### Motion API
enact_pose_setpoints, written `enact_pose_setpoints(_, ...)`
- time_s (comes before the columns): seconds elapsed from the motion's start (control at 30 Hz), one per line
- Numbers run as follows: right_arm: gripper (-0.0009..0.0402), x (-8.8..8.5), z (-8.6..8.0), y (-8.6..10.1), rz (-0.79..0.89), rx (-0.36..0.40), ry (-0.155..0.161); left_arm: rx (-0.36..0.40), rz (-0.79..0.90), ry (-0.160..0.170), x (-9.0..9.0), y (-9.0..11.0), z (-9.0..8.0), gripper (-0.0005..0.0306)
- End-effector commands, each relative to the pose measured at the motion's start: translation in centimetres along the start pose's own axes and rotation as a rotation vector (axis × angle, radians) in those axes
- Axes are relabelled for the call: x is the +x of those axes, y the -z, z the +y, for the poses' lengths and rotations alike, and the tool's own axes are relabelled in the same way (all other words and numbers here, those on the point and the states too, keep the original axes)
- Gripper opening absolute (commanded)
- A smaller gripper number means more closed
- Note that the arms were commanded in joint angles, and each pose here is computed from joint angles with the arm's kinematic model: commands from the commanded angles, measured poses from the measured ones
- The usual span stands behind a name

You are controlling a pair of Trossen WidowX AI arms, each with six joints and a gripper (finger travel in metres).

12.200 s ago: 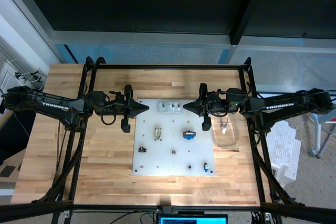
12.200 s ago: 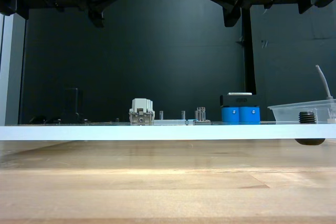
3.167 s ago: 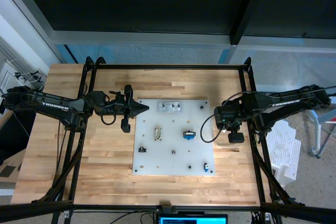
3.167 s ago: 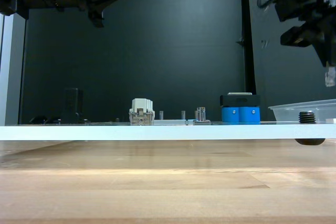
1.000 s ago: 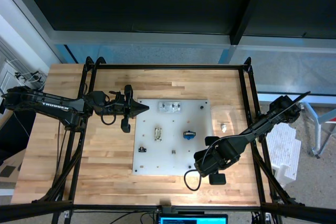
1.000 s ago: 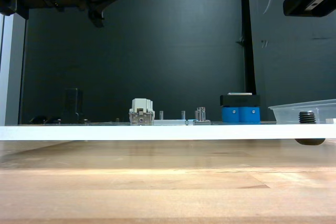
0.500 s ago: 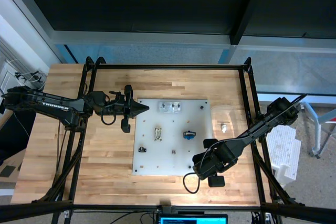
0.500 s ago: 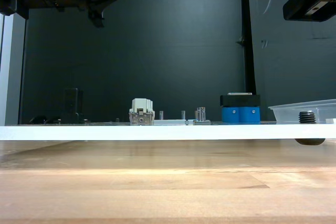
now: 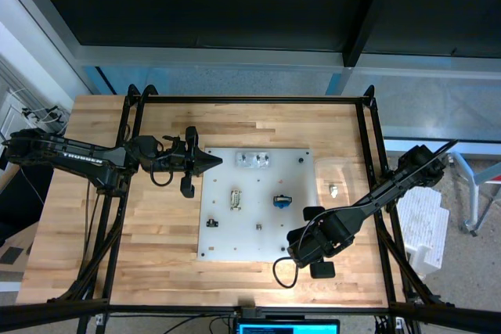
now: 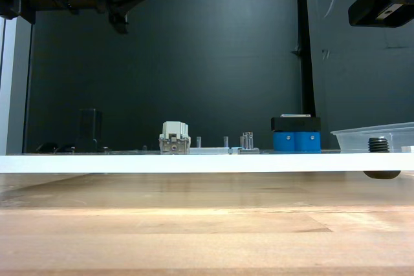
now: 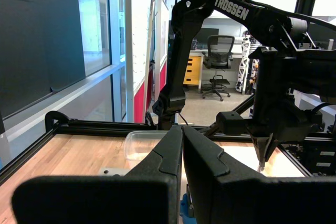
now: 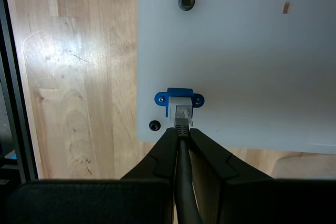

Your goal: Pick the RJ45 connector and install on taskboard

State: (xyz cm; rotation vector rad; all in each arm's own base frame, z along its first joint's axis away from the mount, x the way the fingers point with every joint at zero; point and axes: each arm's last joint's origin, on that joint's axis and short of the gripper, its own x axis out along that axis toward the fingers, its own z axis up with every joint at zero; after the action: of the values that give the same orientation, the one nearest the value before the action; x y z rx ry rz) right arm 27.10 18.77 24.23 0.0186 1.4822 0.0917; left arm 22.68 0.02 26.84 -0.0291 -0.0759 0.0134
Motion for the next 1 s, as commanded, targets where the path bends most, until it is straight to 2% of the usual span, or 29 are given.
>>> enact_pose_setpoints(0.03,0.0,-0.02,-0.01,0.0,-0.003,-0.001,0.002,0.0,0.0,0.0,0.01,-0.01,0.0,0.0)
enact_pose_setpoints(1.0,0.0,0.72,0.14,0.03,-0.007,-0.01,-0.001,0.0,-0.001,0.0,0.0,-0.02,0.0,0.0)
